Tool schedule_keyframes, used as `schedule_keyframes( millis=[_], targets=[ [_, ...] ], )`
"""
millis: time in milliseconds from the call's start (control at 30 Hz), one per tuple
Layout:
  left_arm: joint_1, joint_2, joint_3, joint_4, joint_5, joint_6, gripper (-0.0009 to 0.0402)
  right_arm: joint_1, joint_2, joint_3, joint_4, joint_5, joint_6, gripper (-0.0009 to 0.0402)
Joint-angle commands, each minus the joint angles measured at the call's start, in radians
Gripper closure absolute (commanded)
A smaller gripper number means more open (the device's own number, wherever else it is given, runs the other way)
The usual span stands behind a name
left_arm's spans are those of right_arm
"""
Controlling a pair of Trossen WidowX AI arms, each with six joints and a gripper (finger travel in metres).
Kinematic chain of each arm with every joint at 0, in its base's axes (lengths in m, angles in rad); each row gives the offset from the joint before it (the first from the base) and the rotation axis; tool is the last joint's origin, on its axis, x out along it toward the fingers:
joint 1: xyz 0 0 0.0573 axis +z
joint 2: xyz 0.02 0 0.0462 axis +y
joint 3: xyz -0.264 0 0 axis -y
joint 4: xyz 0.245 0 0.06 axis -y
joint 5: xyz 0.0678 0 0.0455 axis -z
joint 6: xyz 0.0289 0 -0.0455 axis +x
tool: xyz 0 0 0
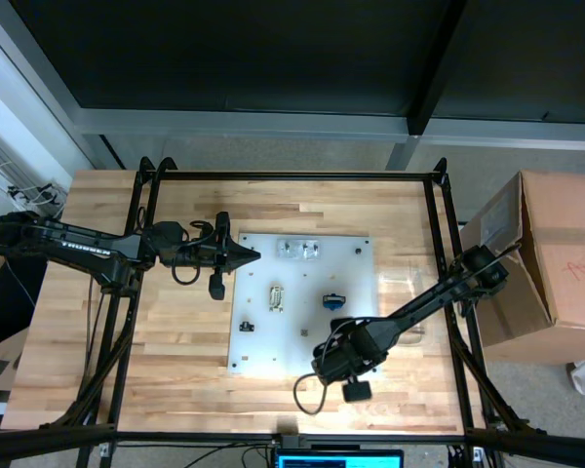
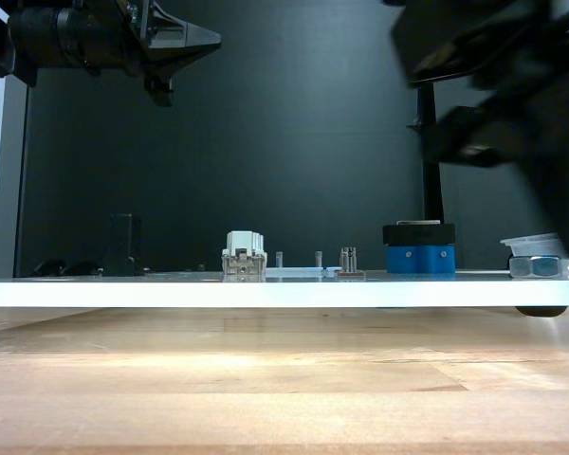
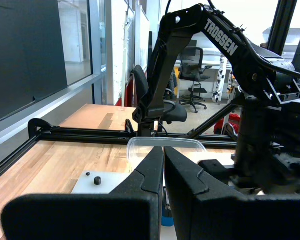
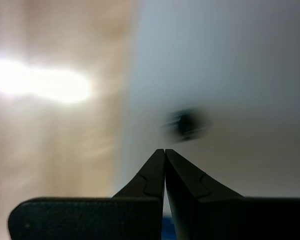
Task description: Pick the M12 nut and place it on its threads and fasten
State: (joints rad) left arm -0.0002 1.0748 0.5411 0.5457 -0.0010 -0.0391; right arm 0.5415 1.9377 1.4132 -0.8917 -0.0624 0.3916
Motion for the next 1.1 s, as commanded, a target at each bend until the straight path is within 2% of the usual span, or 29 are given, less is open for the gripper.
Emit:
schedule_keyframes(
  millis=[33, 300, 467, 533, 767, 967, 1100],
  targets=[
    [0.0, 0.0, 0.0, 0.0, 0.0, 0.0, 0.0393, 0.002, 0.001, 0.0, -0.016, -0.017, -0.005, 0.0393],
    [0.0, 0.0, 0.0, 0.0, 0.0, 0.0, 0.0393, 0.002, -0.013, 0.0, -0.008, -0.005, -0.013, 0.0393],
    [0.0, 0.0, 0.0, 0.0, 0.0, 0.0, 0.0393, -0.011, -0.077, -0.007, 0.006, 0.121, -0.05, 0.0393],
    [0.0, 0.0, 0.0, 0.0, 0.0, 0.0, 0.0393, -0.032, -0.121, -0.023, 0.035, 0.12, -0.071, 0.0394],
    [0.0, 0.0, 0.0, 0.0, 0.0, 0.0, 0.0393, -0.164, -0.334, -0.169, 0.22, 0.126, -0.148, 0.0394],
    [0.0, 0.0, 0.0, 0.0, 0.0, 0.0, 0.0393, -0.304, -0.532, -0.306, 0.416, 0.175, -0.273, 0.0394],
    [0.0, 0.0, 0.0, 0.0, 0.0, 0.0, 0.0393, -0.401, -0.652, -0.39, 0.574, 0.174, -0.334, 0.0393]
  ],
)
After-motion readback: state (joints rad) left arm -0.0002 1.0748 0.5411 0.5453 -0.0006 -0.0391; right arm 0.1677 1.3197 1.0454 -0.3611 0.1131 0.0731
